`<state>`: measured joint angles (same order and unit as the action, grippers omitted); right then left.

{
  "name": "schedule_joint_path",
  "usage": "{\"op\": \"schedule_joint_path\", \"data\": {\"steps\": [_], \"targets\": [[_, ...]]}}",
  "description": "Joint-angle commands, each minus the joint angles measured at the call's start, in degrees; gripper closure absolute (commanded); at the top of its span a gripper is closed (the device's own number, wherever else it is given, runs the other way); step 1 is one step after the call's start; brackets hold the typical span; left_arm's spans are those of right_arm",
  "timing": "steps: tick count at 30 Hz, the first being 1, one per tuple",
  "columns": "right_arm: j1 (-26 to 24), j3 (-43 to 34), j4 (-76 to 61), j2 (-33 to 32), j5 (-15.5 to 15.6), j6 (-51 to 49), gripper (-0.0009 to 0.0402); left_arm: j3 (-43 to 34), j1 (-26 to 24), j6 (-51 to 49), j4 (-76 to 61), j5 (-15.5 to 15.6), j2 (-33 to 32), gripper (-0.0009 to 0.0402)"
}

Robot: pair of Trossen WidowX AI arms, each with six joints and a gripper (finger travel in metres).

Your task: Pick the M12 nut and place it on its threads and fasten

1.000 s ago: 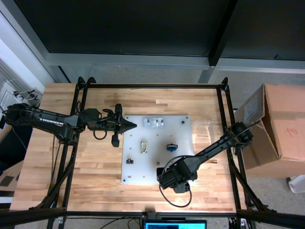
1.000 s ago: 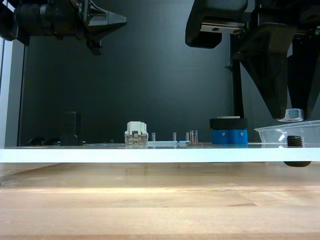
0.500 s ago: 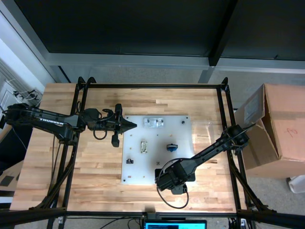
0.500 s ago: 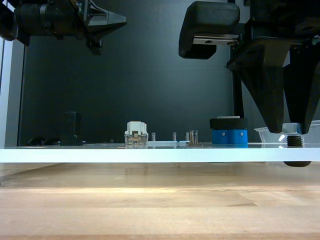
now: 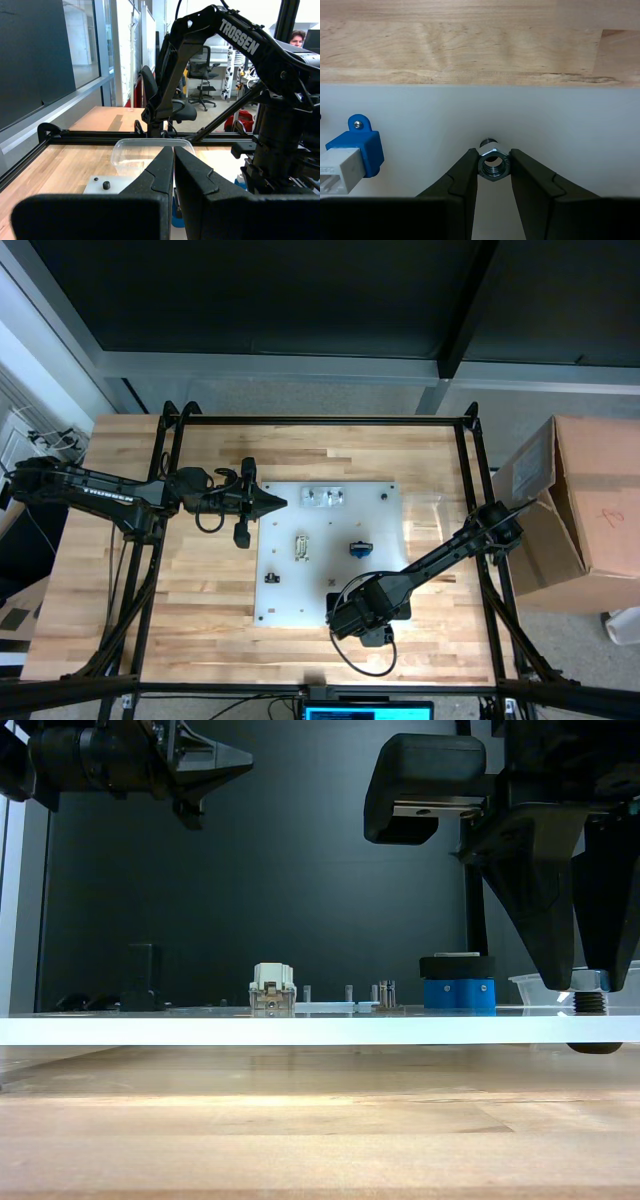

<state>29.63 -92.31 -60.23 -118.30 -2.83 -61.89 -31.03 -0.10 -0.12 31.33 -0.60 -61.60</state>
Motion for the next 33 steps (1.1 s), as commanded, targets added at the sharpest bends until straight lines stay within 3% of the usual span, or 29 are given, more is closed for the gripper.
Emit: {"op": "schedule_joint_path", "data": {"steps": [1,33], "targets": [[0.0,0.7,0.6,0.5,0.0,0.0,0.0377,0.0,0.0,0.0,0.0,0.0,0.0,0.0393],[-0.1,2.7,2.7,0.4,1.8,9.0,0.0377,0.0,0.0,0.0,0.0,0.0,0.0,0.0393]]}}
